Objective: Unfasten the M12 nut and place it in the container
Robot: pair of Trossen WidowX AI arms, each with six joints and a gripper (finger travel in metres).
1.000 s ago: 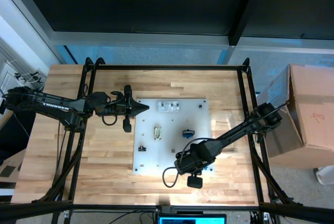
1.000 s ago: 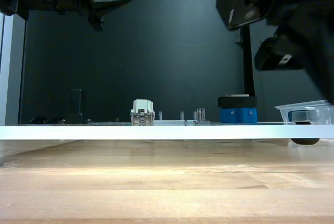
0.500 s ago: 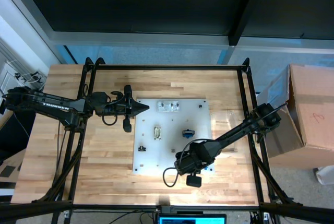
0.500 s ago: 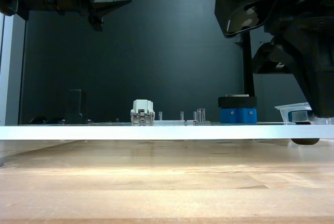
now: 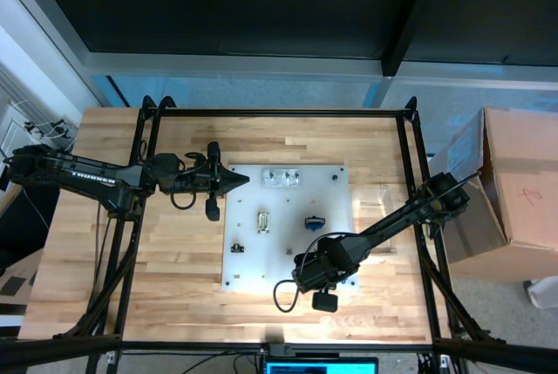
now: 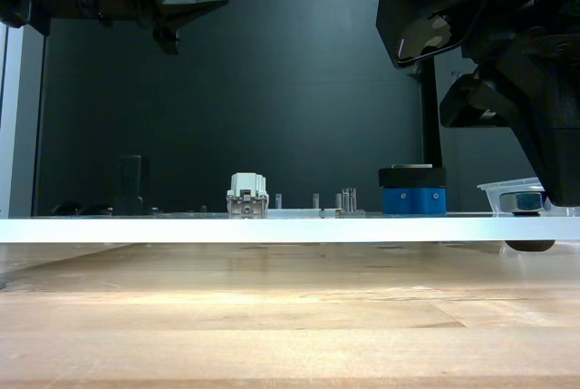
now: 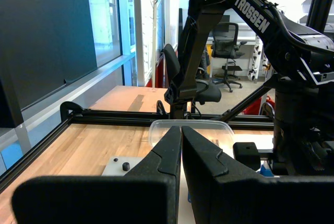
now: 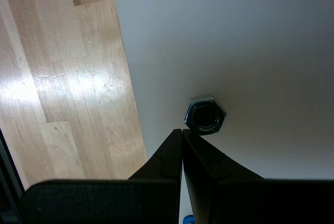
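Fingers of right gripper (image 8: 182,130): pressed together tip to tip, nothing between them; aimed straight down at the white board (image 8: 235,36) near its near right edge.
Fingers of left gripper (image 7: 181,127): closed on each other, empty; held high and level over the board's far left edge, pointing toward the container (image 7: 219,125).
M12 nut (image 8: 204,115): on its stud, low against the board, no ribs showing; just beyond the right fingertips, untouched; outside the container.
Nut axis: upright, bore facing up.
Surface (image 8: 62,67): light wood beside the board.
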